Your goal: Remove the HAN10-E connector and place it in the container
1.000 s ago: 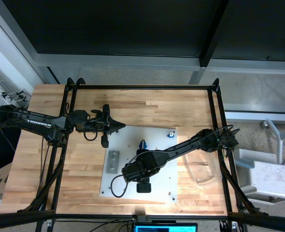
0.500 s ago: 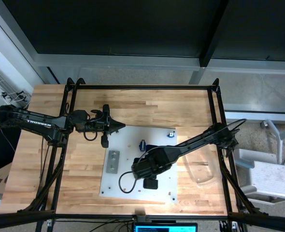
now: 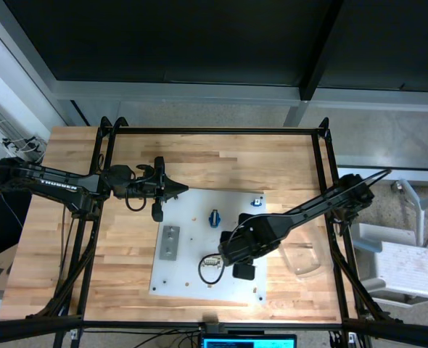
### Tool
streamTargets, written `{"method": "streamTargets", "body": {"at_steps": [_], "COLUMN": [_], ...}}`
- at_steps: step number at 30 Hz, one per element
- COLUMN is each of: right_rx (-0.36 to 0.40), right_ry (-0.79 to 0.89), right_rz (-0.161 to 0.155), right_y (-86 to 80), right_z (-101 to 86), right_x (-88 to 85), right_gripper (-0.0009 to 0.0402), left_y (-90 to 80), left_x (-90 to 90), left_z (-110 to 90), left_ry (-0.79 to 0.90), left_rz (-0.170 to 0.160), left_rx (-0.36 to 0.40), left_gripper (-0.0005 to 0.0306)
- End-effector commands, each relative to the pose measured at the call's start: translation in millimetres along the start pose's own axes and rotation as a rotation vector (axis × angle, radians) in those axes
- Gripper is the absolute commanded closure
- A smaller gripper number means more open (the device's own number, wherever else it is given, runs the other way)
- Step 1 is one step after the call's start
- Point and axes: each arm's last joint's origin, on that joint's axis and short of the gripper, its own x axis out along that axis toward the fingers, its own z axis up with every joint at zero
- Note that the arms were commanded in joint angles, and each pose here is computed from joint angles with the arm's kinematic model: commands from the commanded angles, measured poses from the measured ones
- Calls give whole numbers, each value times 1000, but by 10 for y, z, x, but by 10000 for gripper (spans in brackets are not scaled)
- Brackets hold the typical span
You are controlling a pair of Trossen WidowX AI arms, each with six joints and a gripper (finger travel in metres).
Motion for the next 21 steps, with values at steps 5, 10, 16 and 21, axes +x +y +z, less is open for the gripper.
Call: {"method": "streamTargets", "body": {"at_steps": [5,10,16,21], "right_rx": [51,94,102,117], "right_ry": [15,10,20,21], "right_rz": [-4,2,-1,-24], "right_y": [-112,-195,-268,-326], "right_z": [-315,-518,-732,-905], "right_x": [-36,-51,-78,-94], "right_gripper": [373,373,373,373], "left_y": [0,1,1,1], "left_x": [1,1,1,1], "left_z": [0,0,0,0], "left_ry": [0,0,0,0], "left_rz": [0,0,0,0], "left_rx": [0,0,0,0], "left_gripper": [300,300,300,300]}}
